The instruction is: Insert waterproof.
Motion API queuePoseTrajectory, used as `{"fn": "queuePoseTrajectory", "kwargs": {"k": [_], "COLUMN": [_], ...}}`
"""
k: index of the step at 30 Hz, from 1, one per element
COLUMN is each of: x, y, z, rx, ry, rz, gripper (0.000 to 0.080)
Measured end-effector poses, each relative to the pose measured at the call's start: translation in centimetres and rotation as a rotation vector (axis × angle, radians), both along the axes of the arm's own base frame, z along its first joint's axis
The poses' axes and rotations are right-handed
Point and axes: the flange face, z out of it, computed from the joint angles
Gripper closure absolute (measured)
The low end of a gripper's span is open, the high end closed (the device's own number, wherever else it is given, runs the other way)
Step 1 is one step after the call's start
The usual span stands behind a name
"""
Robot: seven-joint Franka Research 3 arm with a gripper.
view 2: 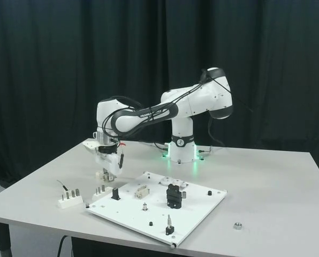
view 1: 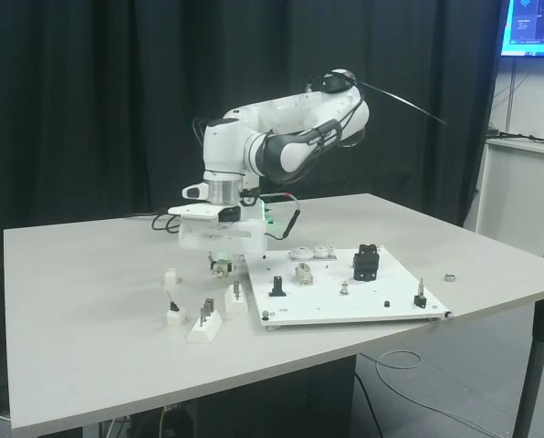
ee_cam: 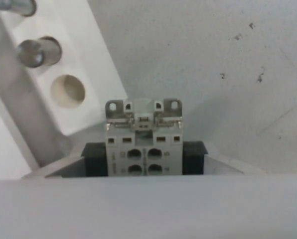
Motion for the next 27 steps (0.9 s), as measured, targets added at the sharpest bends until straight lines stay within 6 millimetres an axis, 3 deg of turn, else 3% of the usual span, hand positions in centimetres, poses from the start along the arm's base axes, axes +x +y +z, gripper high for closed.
{"fn": "queuePoseTrajectory", "kwargs": {"k": [14,27], "x": [0.9,2.4], "y": [0.9,2.9], "z": [1.3,2.6], "rx": [0.019,0.034], "ry": [0.003,-0.003], "rz": [0.049,0.11], "gripper": [0.0492,0.0492]}}
